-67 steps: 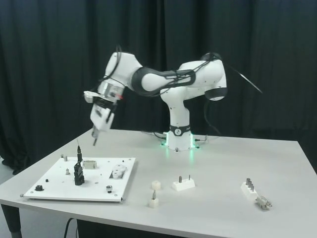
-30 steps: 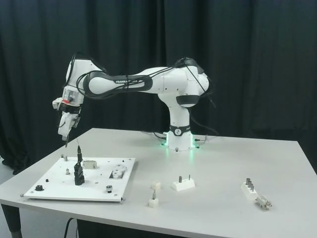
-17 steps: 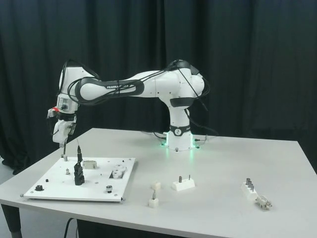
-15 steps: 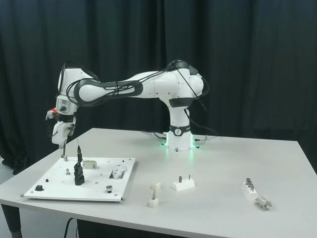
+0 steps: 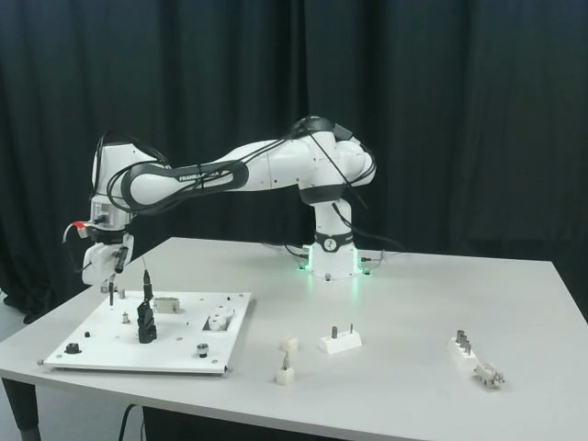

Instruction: Insert square peg 2.

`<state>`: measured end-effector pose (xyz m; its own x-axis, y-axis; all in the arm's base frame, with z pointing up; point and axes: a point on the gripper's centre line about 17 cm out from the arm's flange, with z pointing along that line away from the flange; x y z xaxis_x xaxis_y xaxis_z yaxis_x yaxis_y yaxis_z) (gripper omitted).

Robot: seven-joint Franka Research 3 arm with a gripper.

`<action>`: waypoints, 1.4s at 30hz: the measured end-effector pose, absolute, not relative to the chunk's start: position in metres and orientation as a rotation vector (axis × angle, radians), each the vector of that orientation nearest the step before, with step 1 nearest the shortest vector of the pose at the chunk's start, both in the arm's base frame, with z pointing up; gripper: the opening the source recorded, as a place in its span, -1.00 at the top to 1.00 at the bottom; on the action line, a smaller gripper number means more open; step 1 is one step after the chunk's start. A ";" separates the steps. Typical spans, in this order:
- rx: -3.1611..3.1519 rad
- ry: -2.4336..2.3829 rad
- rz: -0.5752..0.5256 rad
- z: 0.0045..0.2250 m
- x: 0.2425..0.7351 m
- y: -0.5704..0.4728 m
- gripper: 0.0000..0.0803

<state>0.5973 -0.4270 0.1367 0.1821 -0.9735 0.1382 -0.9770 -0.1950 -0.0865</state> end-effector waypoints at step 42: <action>2.428 -2.026 0.043 0.074 0.589 -0.419 0.81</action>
<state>0.5890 -0.4189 0.0738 0.1787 -0.9839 0.0074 -0.9833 -0.1789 -0.0332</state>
